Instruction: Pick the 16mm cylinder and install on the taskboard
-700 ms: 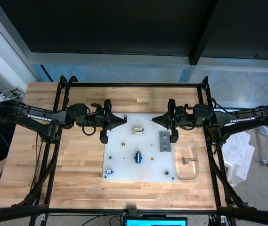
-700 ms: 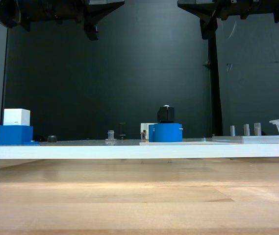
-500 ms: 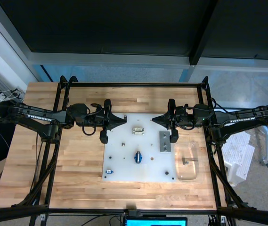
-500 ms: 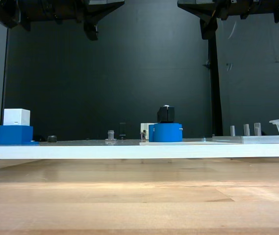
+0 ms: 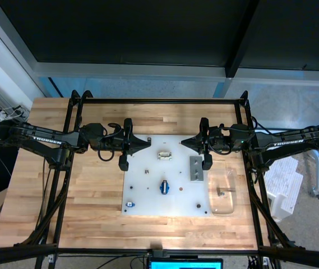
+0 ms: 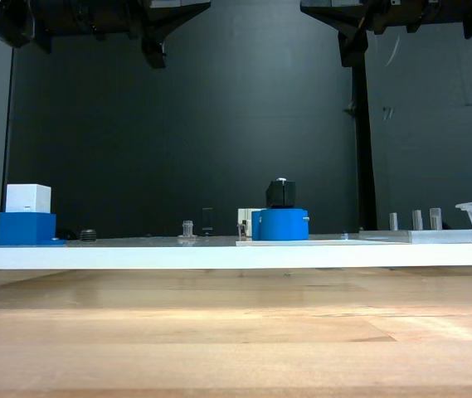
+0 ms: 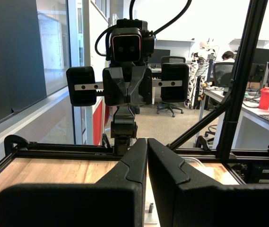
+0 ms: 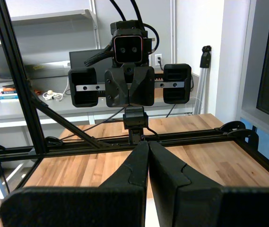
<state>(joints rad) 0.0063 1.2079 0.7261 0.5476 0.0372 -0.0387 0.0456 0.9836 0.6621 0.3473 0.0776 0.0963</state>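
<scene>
The left hand (image 5: pixel 147 140) hung high above the far left part of the taskboard (image 5: pixel 148 196), jaws closed on nothing. The right hand (image 5: pixel 184 142) faced it above the board's far side, likewise closed and empty. A small grey item lay in the clear tray (image 5: pixel 230 208), just right of the board on the surface (image 5: pixel 81 202). It was probably the 16mm cylinder (image 5: pixel 221 191), though too small to confirm. No step was complete: approach, pick, transfer and insertion were all outstanding.

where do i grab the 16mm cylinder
Probably straight down into the clear tray, whose walls block side approaches, pinching the 16mm cylinder across its round sides. The right pincer, shut, high over the right of the taskboard, is nearer; the left pincer is shut over its left.
</scene>
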